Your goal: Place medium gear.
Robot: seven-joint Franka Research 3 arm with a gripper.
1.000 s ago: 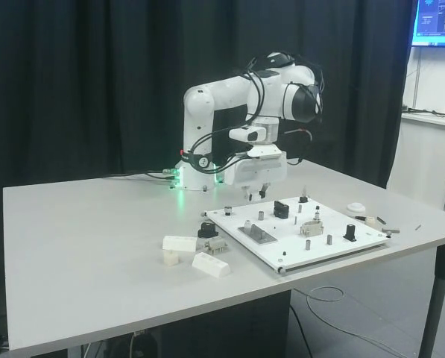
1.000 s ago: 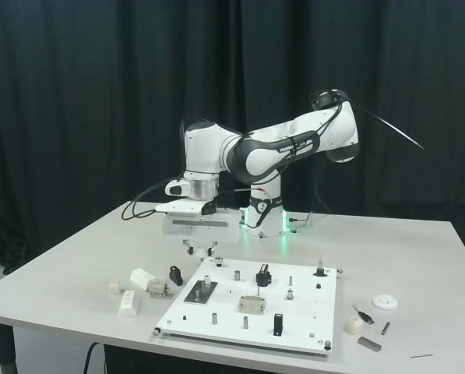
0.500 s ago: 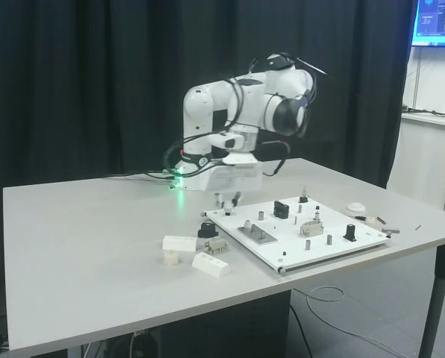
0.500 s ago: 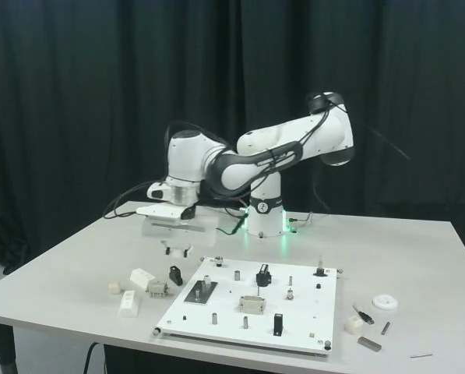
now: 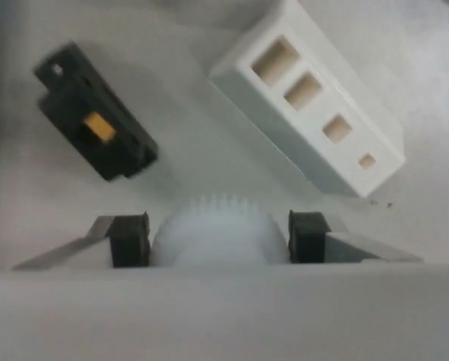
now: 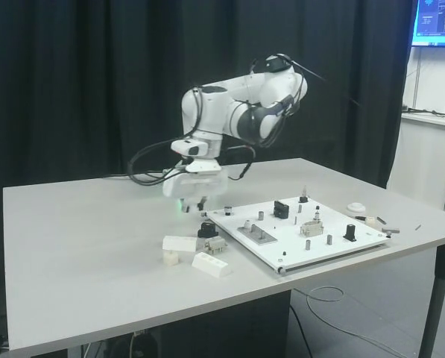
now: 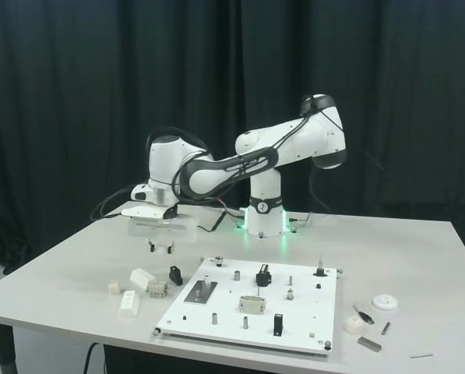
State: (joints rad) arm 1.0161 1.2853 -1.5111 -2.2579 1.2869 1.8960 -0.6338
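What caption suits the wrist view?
Claw gripping a white gear above a black clip and white block.

White parts showing against grey and black

A white toothed gear (image 5: pixel 218 239) is sitting between black fingertips (image 5: pixel 129 240); white slotted block (image 5: pixel 312 120) and black clip (image 5: pixel 95 122) are lying on the grey table (image 6: pixel 80 231).

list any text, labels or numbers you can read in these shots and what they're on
None can be read.
arm: dark lettering along the forearm, too small to read.
screen: lines of text at the frame's edge, too small to read.
gear, held in the gripper: no marking shows.
white block and black part: no text shows.
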